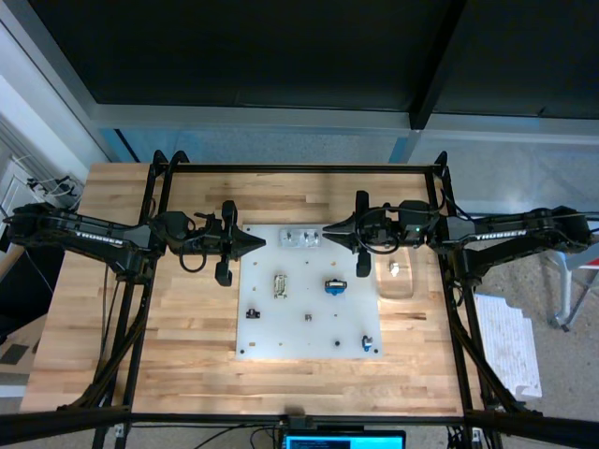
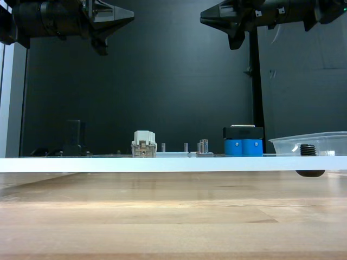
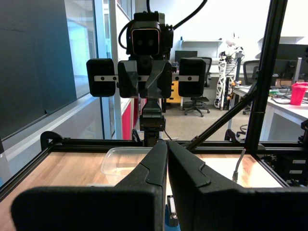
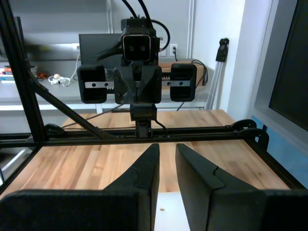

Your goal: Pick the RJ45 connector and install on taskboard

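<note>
Left gripper: shut, empty, mid-left.
Right gripper: slightly parted, empty, centre.
Surface: wooden table, white taskboard.
Room: we see dark panels.

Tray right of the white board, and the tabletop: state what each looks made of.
Tray: likely clear plastic, glossy; the wood shows through its thin walls. Tabletop: wood, seemingly butcher-block, smooth with a slight sheen; visible grain and jointed strips. Left gripper and right gripper hang high above the board, over its far part, touching neither.
</note>
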